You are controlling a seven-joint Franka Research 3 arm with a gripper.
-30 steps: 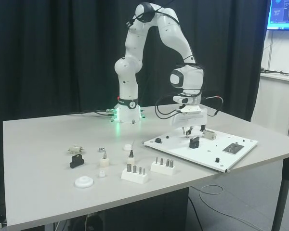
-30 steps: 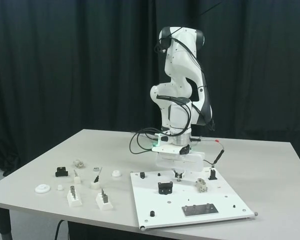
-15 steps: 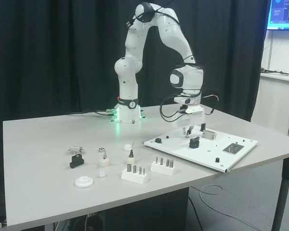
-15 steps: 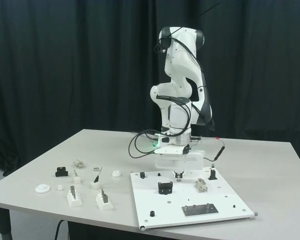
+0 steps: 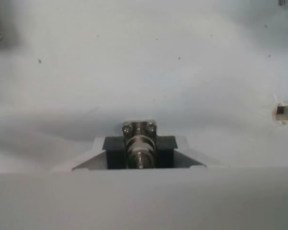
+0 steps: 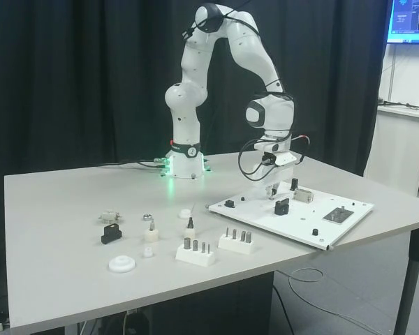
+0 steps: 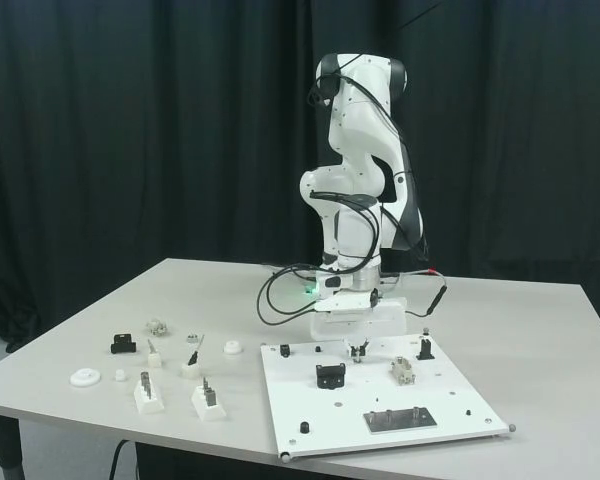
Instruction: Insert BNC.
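My gripper (image 6: 273,188) (image 7: 358,347) hangs just above the back part of the white task board (image 6: 265,218) (image 7: 290,400), pointing straight down. In the wrist view a grey metal BNC connector (image 5: 140,149) sits between the two black finger pads (image 5: 114,154), so the gripper (image 5: 140,155) is shut on it. A small flange with two screws (image 5: 139,128) shows at its far end against the white board. Whether the connector touches the board I cannot tell.
On the board stand a black block (image 6: 281,206) (image 7: 330,375), a small metal part (image 6: 304,195) (image 7: 402,370) and a grey plate (image 6: 337,214) (image 7: 400,421). White pin holders (image 6: 195,252), a black clamp (image 6: 110,234) and a white gear (image 6: 121,264) lie left of the board. A cable (image 7: 280,295) loops from the wrist.
The hand has turned about its vertical axis and risen slightly over the same spot of the board. The cable loop has swung with it.
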